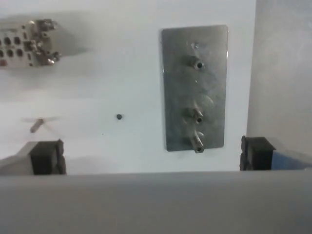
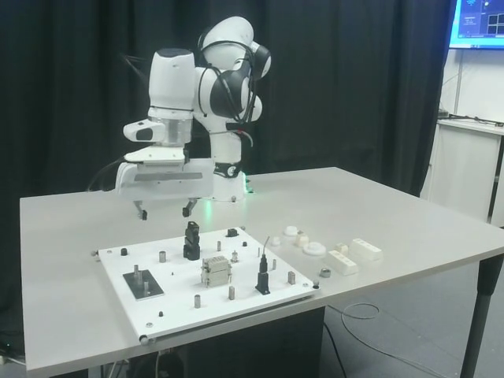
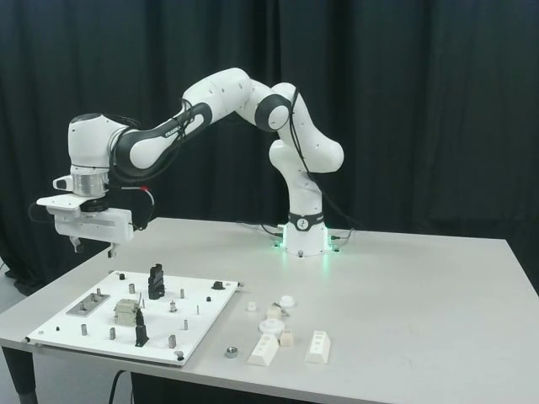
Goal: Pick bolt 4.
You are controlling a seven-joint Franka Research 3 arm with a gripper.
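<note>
A grey metal plate point(image 1: 195, 87) lies on the white board point(image 1: 122, 87), and three bolts stand in it: one point(image 1: 197, 63), a second point(image 1: 197, 116) and a third point(image 1: 197, 144). No marking shows which one is bolt 4. In the room views the plate point(image 2: 143, 284) point(image 3: 88, 305) sits at the board's left end. My gripper point(image 1: 151, 156) point(image 2: 165, 211) point(image 3: 93, 247) hangs well above the board, open, holding nothing. One black fingertip point(image 1: 47, 157) and the other point(image 1: 255, 153) stand far apart, with the plate seen between them.
On the board there are also a grey multi-pin connector point(image 1: 27, 44) point(image 2: 216, 272), two black upright parts point(image 2: 191, 241) point(image 2: 262, 280), several small pins and a loose peg point(image 1: 36, 126). White blocks point(image 2: 354, 256) and rings point(image 2: 303, 240) lie on the grey table point(image 2: 378, 205) to the right of the board.
</note>
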